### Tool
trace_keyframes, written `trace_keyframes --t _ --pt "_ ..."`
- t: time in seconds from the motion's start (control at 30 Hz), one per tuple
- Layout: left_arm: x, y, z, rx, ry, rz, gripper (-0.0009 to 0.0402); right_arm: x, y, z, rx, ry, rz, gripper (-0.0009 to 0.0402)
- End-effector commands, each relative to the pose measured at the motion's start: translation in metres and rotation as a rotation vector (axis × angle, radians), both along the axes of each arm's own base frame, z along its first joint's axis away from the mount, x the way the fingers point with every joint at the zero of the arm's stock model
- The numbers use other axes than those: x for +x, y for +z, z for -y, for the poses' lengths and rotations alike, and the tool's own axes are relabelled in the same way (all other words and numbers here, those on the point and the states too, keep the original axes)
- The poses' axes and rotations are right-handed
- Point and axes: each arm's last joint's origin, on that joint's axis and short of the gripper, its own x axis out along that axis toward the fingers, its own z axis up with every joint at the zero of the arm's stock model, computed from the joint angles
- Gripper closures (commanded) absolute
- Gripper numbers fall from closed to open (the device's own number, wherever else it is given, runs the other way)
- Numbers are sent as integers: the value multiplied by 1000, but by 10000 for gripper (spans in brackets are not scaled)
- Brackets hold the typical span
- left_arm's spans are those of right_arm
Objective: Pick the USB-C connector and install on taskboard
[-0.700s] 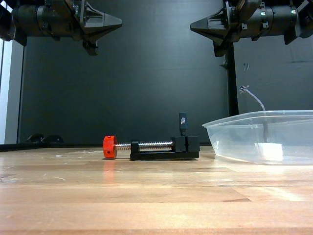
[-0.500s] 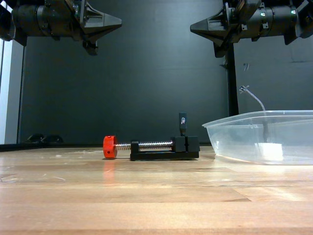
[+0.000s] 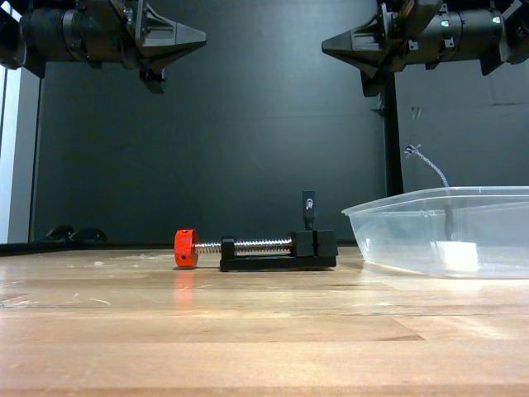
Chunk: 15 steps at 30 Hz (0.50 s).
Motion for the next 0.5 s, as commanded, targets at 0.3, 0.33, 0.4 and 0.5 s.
trace_keyframes --t 0.3,0.33,0.4,0.5 --pt "0 0 0 0 0 1 393 -2 17 -1 15 6 -441 393" --pt "0 0 0 0 0 1 393 -4 19 -1 16 7 -483 393" --pt "0 0 0 0 0 1 393 -8 24 -1 18 7 -560 393" --pt "0 0 0 0 0 1 393 -13 34 -2 21 7 -641 393"
